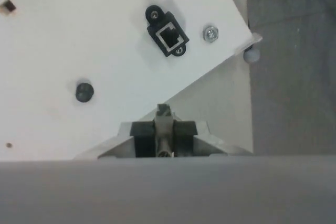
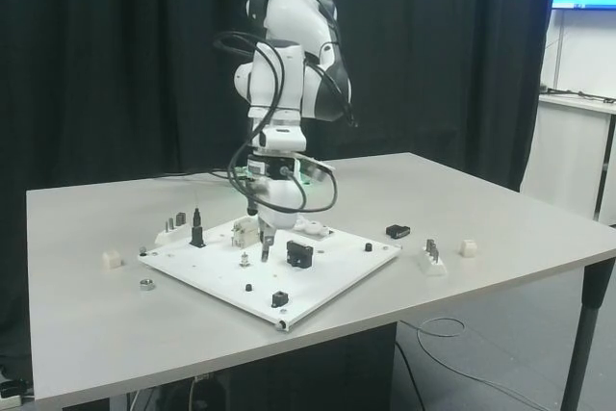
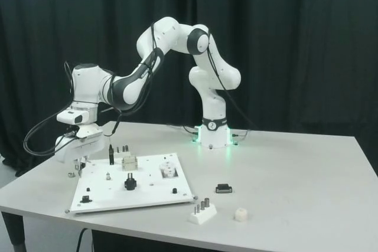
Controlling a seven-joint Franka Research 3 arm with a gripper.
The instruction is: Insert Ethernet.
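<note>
Holding a small Ethernet plug pinched between its closed fingers, the gripper hangs above the near edge of the white board, with the black Ethernet socket close by but still empty, so pickup looks done while alignment and insertion remain. Board rests on a grey table bearing a black connector, a white pin block and a white cube; black curtains behind.
</note>
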